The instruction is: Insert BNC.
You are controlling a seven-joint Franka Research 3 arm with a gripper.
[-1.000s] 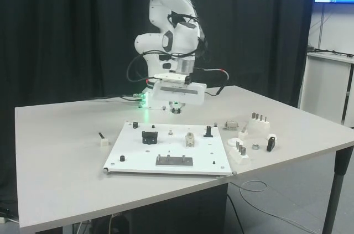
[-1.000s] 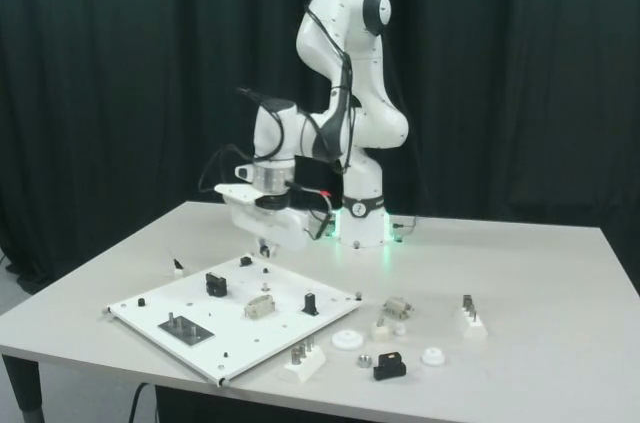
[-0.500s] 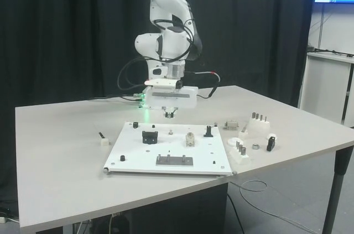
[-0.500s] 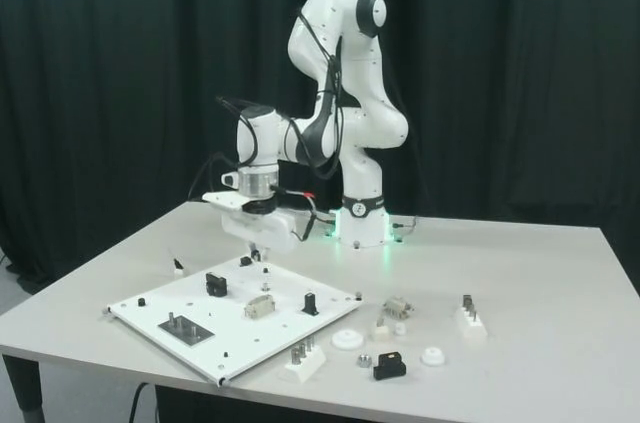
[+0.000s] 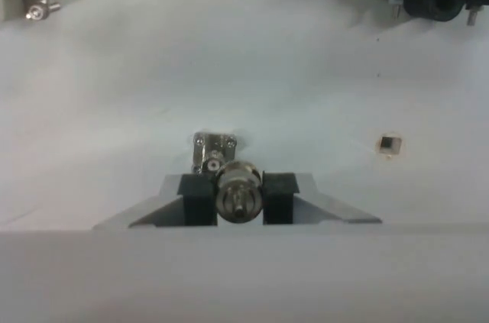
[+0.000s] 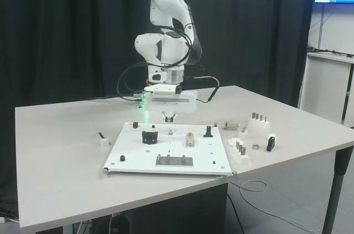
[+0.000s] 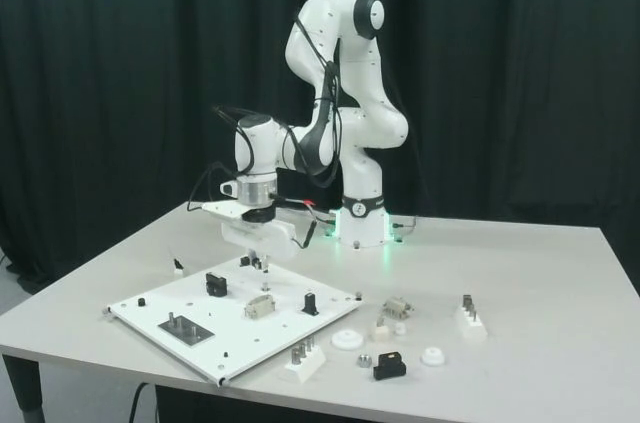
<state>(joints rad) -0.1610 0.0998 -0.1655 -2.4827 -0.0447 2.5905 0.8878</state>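
Observation:
My gripper [image 5: 238, 198] is shut on a metal BNC plug [image 5: 238, 192], held between two black fingers [image 5: 197, 199]. Just beyond the plug, the small metal BNC socket [image 5: 214, 153] stands on the white board [image 5: 306, 94]. In the first room view the gripper [image 6: 168, 117] hangs a little above the board [image 6: 138, 154], close over the socket [image 6: 171, 131]. The second room view shows the gripper [image 7: 260, 261] above the same socket [image 7: 265, 286] near the board's [image 7: 150, 308] far side.
The board carries a black block [image 6: 149, 136], a metal multi-pin connector [image 6: 189, 139], a black clip [image 6: 208, 131] and a grey plate with pegs [image 6: 173, 160]. White holders [image 6: 259, 124] and small parts lie to its right, a white block [image 6: 103, 141] to its left.
The arm has swung left and come down, bringing the gripper with the plug from behind the board to just over the socket.

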